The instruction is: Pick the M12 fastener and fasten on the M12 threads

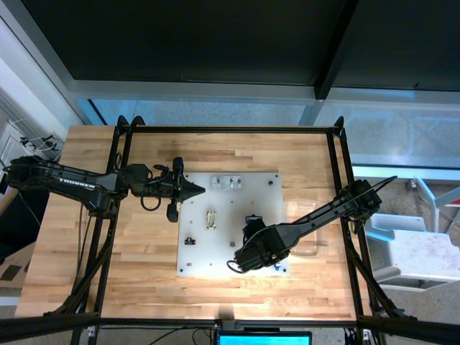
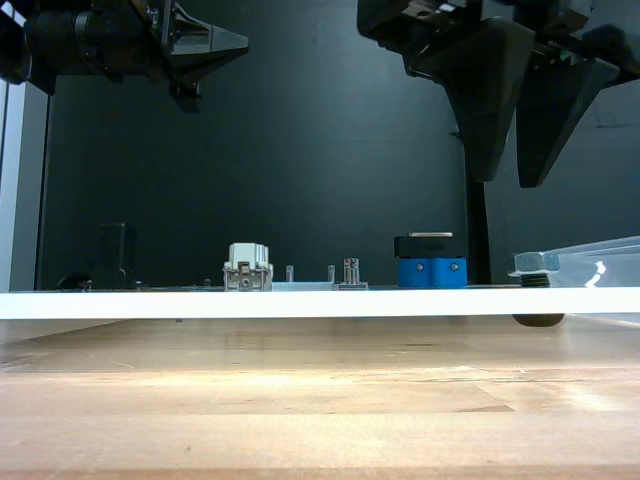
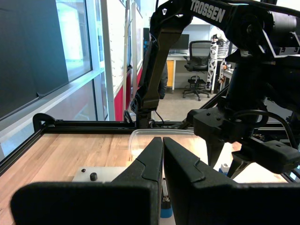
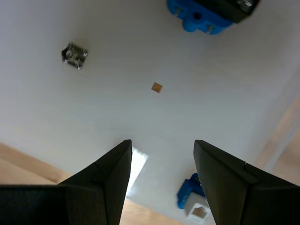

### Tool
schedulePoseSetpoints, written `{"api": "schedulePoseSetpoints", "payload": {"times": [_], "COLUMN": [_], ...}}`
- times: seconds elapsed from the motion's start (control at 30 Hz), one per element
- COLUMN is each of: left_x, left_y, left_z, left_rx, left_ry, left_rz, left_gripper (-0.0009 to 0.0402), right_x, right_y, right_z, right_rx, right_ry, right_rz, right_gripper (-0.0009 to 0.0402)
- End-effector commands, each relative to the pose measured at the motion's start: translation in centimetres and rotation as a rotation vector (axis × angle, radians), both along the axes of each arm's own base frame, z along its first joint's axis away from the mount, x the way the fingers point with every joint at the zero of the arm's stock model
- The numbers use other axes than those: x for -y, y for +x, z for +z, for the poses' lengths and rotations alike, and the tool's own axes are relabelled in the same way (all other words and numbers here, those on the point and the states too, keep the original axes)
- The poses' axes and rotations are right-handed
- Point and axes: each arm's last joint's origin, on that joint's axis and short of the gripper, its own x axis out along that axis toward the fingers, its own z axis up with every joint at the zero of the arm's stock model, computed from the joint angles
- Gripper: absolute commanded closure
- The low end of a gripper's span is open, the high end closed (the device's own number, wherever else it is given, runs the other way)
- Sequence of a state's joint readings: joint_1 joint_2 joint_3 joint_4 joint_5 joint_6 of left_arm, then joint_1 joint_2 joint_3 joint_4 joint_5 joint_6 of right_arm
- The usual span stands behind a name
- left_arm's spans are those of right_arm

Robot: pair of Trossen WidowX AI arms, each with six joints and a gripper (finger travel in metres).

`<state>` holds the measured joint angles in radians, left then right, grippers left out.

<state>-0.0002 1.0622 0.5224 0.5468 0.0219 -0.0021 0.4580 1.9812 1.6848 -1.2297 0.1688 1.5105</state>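
From above, the left gripper (image 1: 195,190) hung parked over the far left edge of the white board (image 1: 215,251), its jaws together. The right gripper (image 1: 241,264) was over the board's near right part, its body hiding whatever stood beneath it. The clear tray (image 1: 305,205) beside the board showed no nut inside.

At table height, the right gripper (image 2: 508,176) hovered well above the board with its jaws apart and nothing between them. Just to its right and below, the silver nut (image 2: 536,263) sat on top of its black stud (image 2: 537,281), with ribs showing under it, so it seemed caught on the thread but not run fully down.

From the left wrist, the left gripper (image 3: 162,145) showed its jaws pressed together, with the right gripper (image 3: 224,161) open across the board.

From the right wrist, the open jaws looked down on bare board and a blue connector (image 4: 206,14); neither nut nor stud was in sight.

If more turns were wanted, the gripper would need to shift over the nut, come straight down, close squarely on its flats and twist without tipping it; a slanted grip could cross the thread or lift the nut off
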Motion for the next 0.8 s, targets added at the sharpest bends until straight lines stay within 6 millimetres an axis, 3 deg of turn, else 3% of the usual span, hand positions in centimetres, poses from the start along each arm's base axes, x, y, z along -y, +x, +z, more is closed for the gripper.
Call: {"api": "schedulePoseSetpoints", "payload": {"times": [0.03, 0.27, 0.43, 0.57, 0.73, 0.8], "left_x": [0.0, 0.0, 0.0, 0.0, 0.0, 0.0], "left_y": [0.0, 0.0, 0.0, 0.0, 0.0, 0.0], "left_z": [0.0, 0.0, 0.0, 0.0, 0.0, 0.0], "left_rx": [0.001, 0.001, 0.001, 0.001, 0.001, 0.001], "left_ry": [0.0, 0.0, 0.0, 0.0, 0.0, 0.0], "left_rz": [0.0, 0.0, 0.0, 0.0, 0.0, 0.0], "left_gripper": [0.0393, 0.0393, 0.0393, 0.0393, 0.0393, 0.0393], "right_x": [0.0, 0.0, -0.1, -0.1, -0.4, -0.4], "right_y": [-0.1, -0.1, -0.1, 0.1, 0.6, 0.7], "right_z": [-0.3, -0.4, -0.5, -0.7, -1.4, -1.7], "right_rx": [-0.026, -0.094, -0.103, -0.11, -0.101, -0.092], "right_ry": [-0.018, -0.054, -0.034, -0.024, 0.009, 0.015], "right_rz": [0.114, 0.591, 0.743, 0.83, 0.92, 0.933], "right_gripper": [0.021, 0.021, 0.0222, 0.0274, 0.0395, 0.0385]}}
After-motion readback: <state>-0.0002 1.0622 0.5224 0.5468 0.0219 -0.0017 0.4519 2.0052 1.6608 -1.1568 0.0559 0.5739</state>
